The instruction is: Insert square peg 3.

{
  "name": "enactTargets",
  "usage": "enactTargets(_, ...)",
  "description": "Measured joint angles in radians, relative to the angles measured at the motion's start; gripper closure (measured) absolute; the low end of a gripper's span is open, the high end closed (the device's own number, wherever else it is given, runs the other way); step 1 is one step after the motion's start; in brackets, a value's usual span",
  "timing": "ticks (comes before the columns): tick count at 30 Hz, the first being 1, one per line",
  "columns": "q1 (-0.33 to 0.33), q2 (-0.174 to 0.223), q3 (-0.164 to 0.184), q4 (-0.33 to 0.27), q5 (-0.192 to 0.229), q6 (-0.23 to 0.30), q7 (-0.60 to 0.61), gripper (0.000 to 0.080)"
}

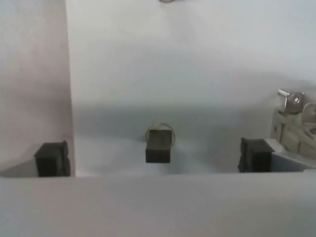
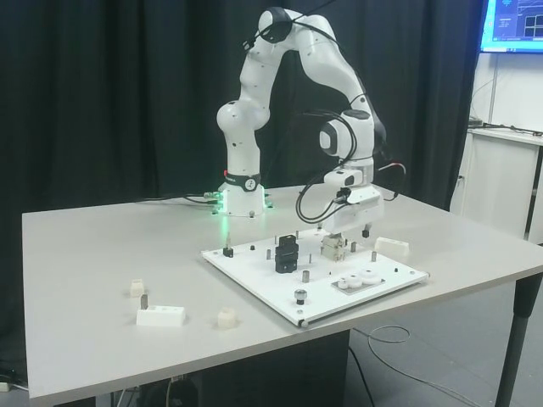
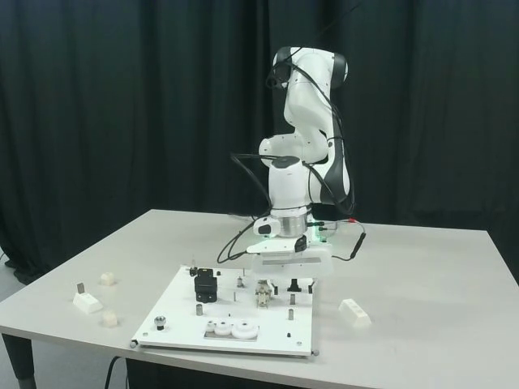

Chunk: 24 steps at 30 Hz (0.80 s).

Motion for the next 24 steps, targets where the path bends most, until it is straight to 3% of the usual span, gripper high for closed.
enactTargets(4, -0.001, -0.007, 0.0, 0.002, 0.0, -0.001, 0.024, 0.0133)
enactTargets(5, -0.001, -0.009, 0.0, 0.002, 0.0, -0.002, 0.032, 0.0035)
enactTargets(7, -0.001, -0.013, -0.001, 0.002, 0.0, -0.005, 0.042, 0.001)
enactTargets(24, -0.003, -0.034, -0.02, 0.014, 0.0, -0.048, 0.127, 0.0003)
